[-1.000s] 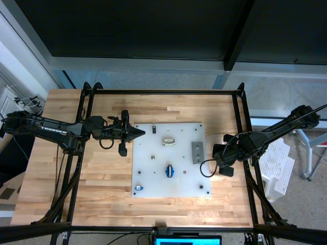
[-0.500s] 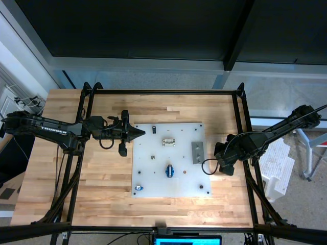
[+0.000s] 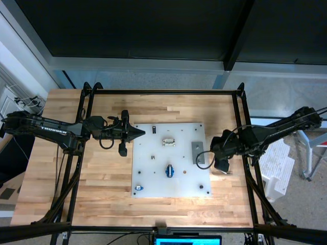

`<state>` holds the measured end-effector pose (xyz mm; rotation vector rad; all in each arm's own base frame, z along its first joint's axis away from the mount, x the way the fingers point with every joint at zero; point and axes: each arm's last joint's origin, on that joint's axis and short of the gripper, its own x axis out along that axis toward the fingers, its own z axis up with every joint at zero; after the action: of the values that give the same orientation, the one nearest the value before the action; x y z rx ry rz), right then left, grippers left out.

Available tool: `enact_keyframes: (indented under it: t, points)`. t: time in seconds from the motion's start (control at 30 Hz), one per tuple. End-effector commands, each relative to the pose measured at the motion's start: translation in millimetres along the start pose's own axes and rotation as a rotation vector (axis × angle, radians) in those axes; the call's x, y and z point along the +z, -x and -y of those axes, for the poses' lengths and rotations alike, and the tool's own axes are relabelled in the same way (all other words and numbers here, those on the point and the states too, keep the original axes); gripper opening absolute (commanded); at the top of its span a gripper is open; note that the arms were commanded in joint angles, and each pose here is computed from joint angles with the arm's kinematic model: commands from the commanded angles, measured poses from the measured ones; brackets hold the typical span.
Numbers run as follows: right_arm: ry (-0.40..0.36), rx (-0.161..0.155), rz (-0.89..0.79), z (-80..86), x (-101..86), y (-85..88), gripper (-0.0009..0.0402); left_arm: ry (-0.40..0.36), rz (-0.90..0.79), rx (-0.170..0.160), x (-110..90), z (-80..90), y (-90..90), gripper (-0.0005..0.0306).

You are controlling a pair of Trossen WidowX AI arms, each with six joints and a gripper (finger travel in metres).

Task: Remove the 16mm cylinder and place in the container

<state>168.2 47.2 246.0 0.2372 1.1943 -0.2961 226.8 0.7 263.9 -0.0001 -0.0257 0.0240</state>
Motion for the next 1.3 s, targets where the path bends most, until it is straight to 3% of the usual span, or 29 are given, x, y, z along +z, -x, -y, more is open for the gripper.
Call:
enact_keyframes:
  t: [0.03, 0.2, 0.53, 0.67, 0.77, 0.9, 0.97, 1.13, 1.23, 1.3]
  points:
    - [0.036, 0.012, 0.040, 3.0, 11.8, 10.3, 0.0259, 0.000, 0.000, 0.000, 0, -0.1, 0.0, 0.0000]
    - [0.121, 0.021, 0.110, 12.9, 30.6, 21.6, 0.0215, 0.000, 0.000, 0.000, 0, 0.0, 0.0, 0.0000]
    - [0.250, 0.153, 0.450, 18.0, 72.0, 31.7, 0.0062, 0.000, 0.000, 0.000, 0, -0.1, 0.0, 0.0000]
    - [0.270, 0.157, 0.619, 19.5, 87.8, 38.4, -0.0006, 0.000, 0.000, 0.000, 0, -0.1, 0.0, 0.0000]
    - [0.271, 0.163, 0.717, 21.0, 95.8, 42.5, 0.0010, -0.001, 0.000, 0.000, 0, 0.0, 0.0, 0.0000]
    - [0.271, 0.253, 0.853, 22.4, 103.5, 41.1, -0.0002, 0.000, 0.000, 0.000, 0, 0.0, 0.0, 0.0000]
    - [0.268, 0.270, 0.921, 22.3, 105.8, 40.1, 0.0001, 0.000, 0.000, 0.000, 0, -0.1, 0.0, 0.0000]
    - [0.249, 0.288, 1.094, 22.0, 107.9, 36.3, 0.0000, 0.000, 0.000, 0.000, 0, -0.1, 0.0, 0.0000]
    - [0.229, 0.275, 1.161, 24.2, 106.5, 30.8, 0.0000, 0.000, 0.000, 0.000, 0, -0.1, 0.0, 0.0000]
    - [0.209, 0.283, 1.185, 28.1, 105.5, 26.5, 0.0000, 0.000, 0.000, 0.000, 0, 0.0, 0.0, 0.0000]
